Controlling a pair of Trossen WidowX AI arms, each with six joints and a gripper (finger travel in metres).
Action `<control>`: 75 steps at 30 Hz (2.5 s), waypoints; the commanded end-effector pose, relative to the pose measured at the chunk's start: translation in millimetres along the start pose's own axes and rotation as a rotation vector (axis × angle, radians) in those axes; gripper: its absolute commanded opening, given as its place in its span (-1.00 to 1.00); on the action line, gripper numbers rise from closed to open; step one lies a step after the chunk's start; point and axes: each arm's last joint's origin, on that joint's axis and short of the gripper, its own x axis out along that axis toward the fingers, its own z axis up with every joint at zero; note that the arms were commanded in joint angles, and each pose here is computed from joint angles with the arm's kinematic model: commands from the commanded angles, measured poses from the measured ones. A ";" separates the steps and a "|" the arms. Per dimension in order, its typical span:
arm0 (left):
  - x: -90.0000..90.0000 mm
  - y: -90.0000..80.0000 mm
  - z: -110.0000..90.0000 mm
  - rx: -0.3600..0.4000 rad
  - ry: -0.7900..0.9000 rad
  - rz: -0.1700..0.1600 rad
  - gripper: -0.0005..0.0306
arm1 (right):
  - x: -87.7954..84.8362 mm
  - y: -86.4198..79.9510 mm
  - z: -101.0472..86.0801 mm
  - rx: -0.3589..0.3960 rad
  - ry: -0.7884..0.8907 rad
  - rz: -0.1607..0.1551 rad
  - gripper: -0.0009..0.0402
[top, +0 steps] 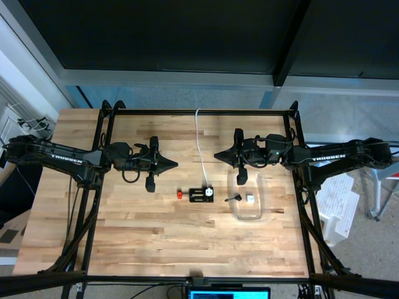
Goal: Remove the power plug from the receptacle and place in the container
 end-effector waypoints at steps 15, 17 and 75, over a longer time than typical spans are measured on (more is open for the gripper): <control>0.0 0.0 0.1 0.000 0.000 0.000 -0.96 | -8.1 1.2 -20.4 0.013 0.019 0.008 -0.96; 0.0 0.1 0.1 0.000 0.000 0.000 -0.97 | -7.3 1.9 -19.2 0.009 0.025 0.011 -0.96; 0.0 0.0 0.1 0.000 0.000 0.000 -0.97 | -6.2 2.8 -19.0 0.009 0.038 0.012 -0.96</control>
